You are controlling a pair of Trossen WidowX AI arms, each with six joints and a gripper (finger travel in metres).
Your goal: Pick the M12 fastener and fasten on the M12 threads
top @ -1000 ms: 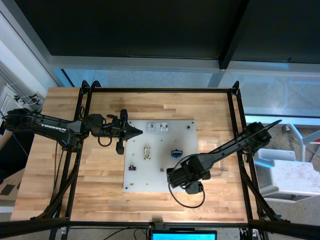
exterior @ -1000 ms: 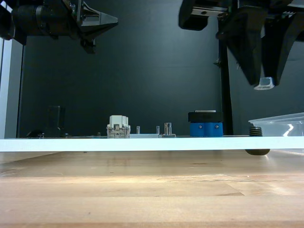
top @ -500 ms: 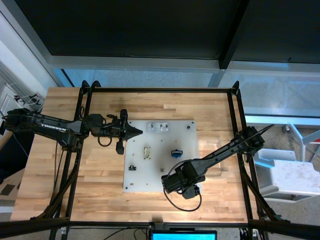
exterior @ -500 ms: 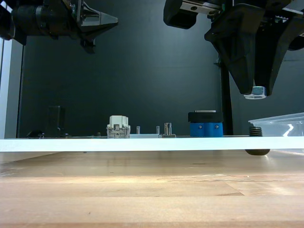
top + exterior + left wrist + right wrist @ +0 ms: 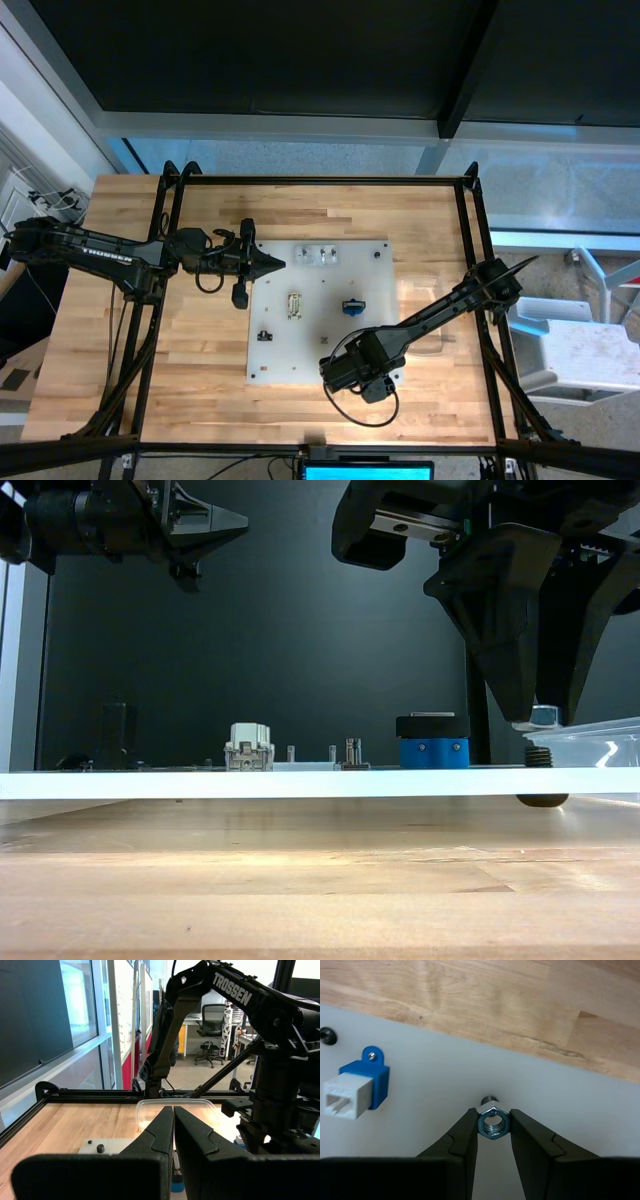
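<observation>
My right gripper (image 5: 541, 716) is shut on the small silver M12 nut (image 5: 493, 1124), holding it by its flats between both fingers. In the low view the nut (image 5: 543, 716) hangs a short gap above the black ribbed stud (image 5: 539, 755), whose ribs are bare. The stud's top (image 5: 490, 1099) peeks out just behind the nut. Seen from above, the right gripper (image 5: 352, 368) covers the near right part of the white board (image 5: 290, 345) and hides nut and stud. My left gripper (image 5: 276, 263) is shut, holds nothing, and hovers high over the board's far left edge.
A clear tray (image 5: 598, 742) lies right of the board, behind the stud. On the board stand a blue-based part (image 5: 432, 742), a white connector (image 5: 249, 748), a silver post (image 5: 352, 750) and a blue-and-white socket (image 5: 355, 1087). A black frame surrounds the table.
My right gripper has moved left and come down with the nut, from well above the tray to just over the stud. The left arm has not moved.
</observation>
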